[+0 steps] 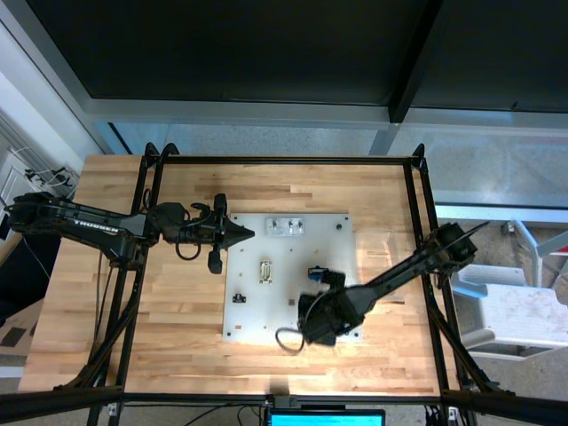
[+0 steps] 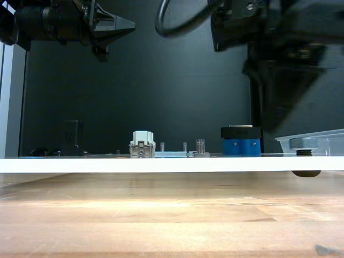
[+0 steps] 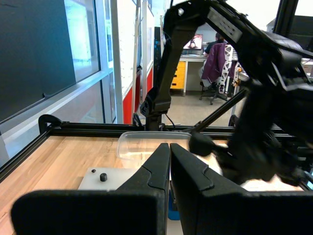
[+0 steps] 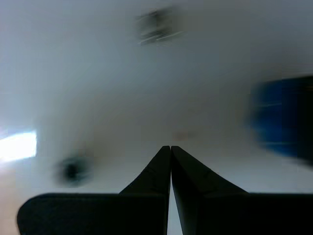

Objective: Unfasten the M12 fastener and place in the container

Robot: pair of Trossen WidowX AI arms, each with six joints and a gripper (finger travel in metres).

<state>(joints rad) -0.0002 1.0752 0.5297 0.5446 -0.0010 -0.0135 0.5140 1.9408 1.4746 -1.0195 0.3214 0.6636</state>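
Note:
The silver nut (image 2: 303, 143) sits on its stud (image 2: 306, 153) at the white board's (image 2: 161, 164) near right edge, with the black ribs showing under it. The clear container (image 2: 325, 138) stands behind it and also shows in the left wrist view (image 3: 146, 142). My right gripper (image 2: 275, 121) hangs just above the board, up and left of the nut, shut with nothing between its fingers (image 4: 170, 166). In the high view the right arm (image 1: 324, 315) covers the stud. My left gripper (image 1: 241, 233) is shut and held high over the board's far left edge.
A blue block (image 2: 241, 146) and a pale grey connector (image 2: 142, 145) stand mid-board. Small silver fittings (image 1: 286, 228) sit at the board's far side. A black frame rail (image 1: 284, 161) runs around the wooden table.

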